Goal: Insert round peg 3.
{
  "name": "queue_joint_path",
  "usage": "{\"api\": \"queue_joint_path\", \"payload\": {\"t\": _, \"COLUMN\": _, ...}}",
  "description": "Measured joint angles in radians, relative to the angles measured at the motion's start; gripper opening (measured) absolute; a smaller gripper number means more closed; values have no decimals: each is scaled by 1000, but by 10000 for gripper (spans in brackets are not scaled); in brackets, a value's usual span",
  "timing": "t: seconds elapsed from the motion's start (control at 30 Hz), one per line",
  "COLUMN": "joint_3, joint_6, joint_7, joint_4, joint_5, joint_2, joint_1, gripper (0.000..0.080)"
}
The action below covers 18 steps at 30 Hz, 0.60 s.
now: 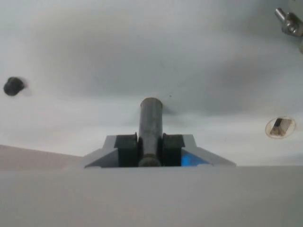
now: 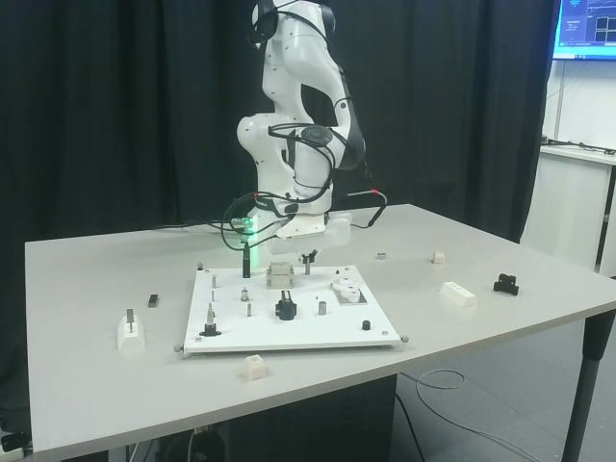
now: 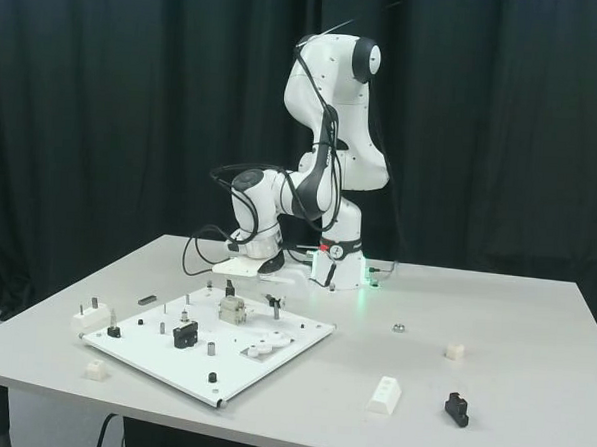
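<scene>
Claw clamps one round peg.

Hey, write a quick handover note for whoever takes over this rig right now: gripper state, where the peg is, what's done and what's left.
Gripper: shut on the round peg, which stands out past the fingertips.
Position: the arm holds the peg over the back left part of the white board; in the room views the peg hangs upright just above it.
Done: peg picked up and carried to the board.
Left: line it up with its hole, push it in, release, withdraw. The hole itself cannot be made out.
</scene>
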State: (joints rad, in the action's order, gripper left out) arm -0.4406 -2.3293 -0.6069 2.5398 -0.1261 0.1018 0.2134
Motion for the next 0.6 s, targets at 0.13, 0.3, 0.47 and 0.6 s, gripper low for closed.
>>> {"api": "queue_joint_path", "payload": {"t": 0.13, "joint_3": 2, "joint_6": 0, "joint_7": 0, "joint_4": 0, "joint_5": -4, "joint_2": 0, "joint_1": 3, "gripper": 106}}
{"api": "queue_joint_path", "payload": {"t": 0.3, "joint_3": 2, "joint_6": 1, "joint_7": 0, "joint_4": -1, "joint_5": -5, "joint_2": -1, "joint_1": 17, "gripper": 106}}
{"api": "queue_joint_path", "payload": {"t": 0.47, "joint_3": 2, "joint_6": 10, "joint_7": 0, "joint_4": -3, "joint_5": -5, "joint_2": -3, "joint_1": 28, "gripper": 632}}
{"api": "queue_joint_path", "payload": {"t": 0.6, "joint_3": 2, "joint_6": 22, "joint_7": 0, "joint_4": -7, "joint_5": -4, "joint_2": -8, "joint_1": 35, "gripper": 632}}
